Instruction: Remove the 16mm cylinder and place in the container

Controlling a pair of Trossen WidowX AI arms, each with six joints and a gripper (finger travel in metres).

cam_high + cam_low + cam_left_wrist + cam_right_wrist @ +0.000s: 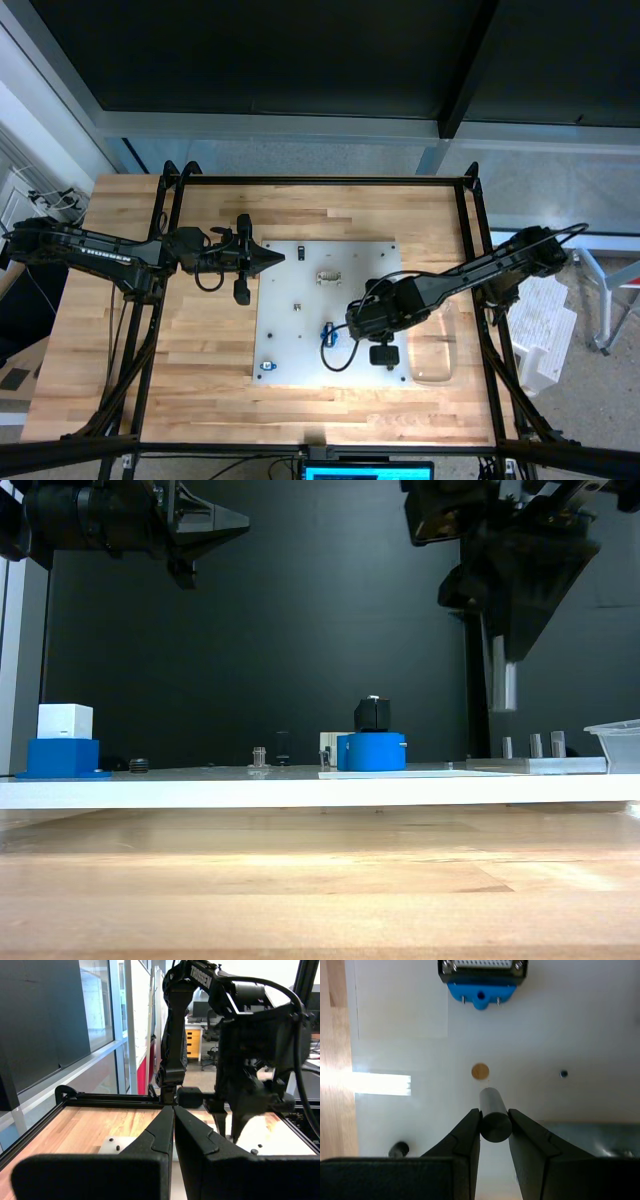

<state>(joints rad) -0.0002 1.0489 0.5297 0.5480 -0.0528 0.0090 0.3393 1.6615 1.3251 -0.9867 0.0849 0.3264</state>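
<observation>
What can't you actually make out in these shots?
16mm cylinder: high view, hidden under the right gripper clamping it above the board.
Container: low view, cut off by the edge.
Pegs on the grey block: low view, too small to tell apart.
Board beneath the left gripper, shut at the board's left edge: left wrist view, blocked by its fingers.

L gripper (280, 257): board (300, 345) left edge | R gripper (494, 1116): over board | container (440, 378): right

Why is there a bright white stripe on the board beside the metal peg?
Right wrist view: light glares off the shiny white board, beside the right gripper shut on the 16mm cylinder. Left wrist view: the left gripper, shut over the table's left side, looks dark against the bright room.
</observation>
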